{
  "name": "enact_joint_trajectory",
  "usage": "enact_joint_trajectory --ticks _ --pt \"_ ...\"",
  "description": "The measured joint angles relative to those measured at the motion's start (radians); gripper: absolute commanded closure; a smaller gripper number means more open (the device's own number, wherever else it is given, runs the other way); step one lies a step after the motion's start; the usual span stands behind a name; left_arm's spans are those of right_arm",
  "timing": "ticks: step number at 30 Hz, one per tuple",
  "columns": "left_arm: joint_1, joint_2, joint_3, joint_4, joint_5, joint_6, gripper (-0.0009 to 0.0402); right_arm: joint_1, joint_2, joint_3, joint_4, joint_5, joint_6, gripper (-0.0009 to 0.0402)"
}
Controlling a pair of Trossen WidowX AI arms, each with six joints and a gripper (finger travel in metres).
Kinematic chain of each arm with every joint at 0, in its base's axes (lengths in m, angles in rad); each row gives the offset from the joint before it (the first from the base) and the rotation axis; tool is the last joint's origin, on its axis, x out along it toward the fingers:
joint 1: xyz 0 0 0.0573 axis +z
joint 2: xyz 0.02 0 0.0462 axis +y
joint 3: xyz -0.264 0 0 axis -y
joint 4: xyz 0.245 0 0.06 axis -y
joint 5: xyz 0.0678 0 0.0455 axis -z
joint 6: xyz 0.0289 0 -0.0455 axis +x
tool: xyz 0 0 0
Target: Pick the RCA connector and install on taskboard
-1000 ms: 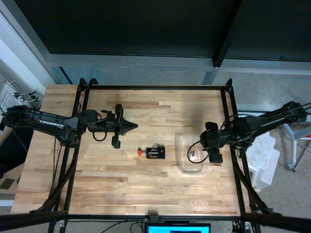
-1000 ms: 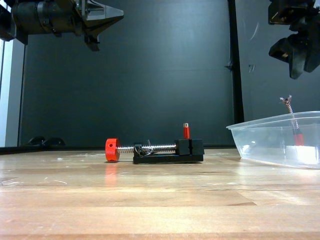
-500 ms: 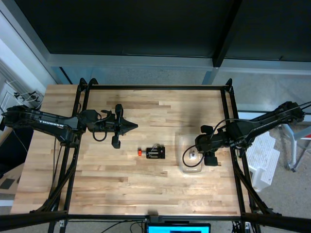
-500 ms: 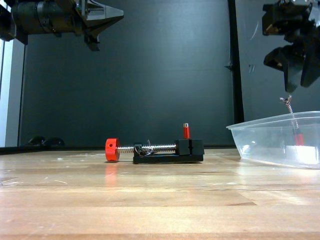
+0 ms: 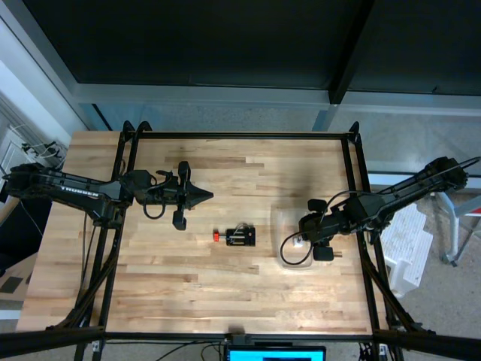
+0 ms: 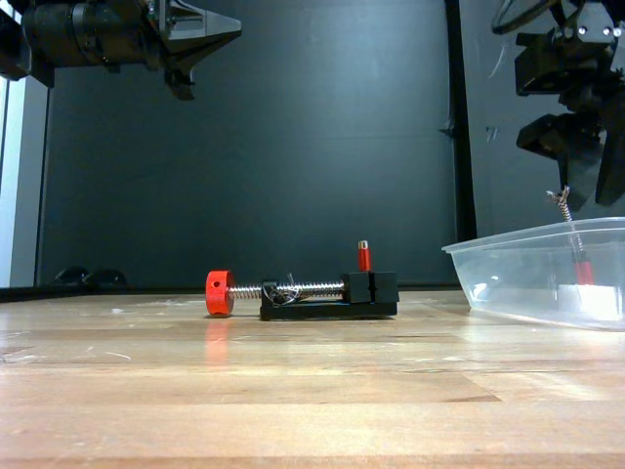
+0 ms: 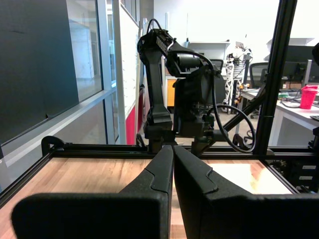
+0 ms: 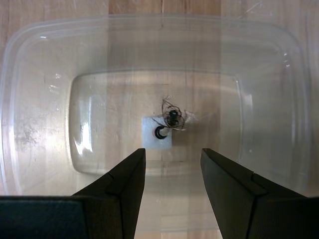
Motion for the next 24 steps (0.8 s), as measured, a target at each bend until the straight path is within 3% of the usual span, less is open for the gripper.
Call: enact_joint_trajectory --ticks 19,24 --pt "0.000 0.000 0.000 0.000 0.000 0.000 0.0393 0.004 0.061 -0.076 0.159 0.000 0.012 0.0240" --pt "0.000 0.000 0.000 0.000 0.000 0.000 0.0393 0.004 0.085 -0.078 0.174 0.019 0.011 0.0240"
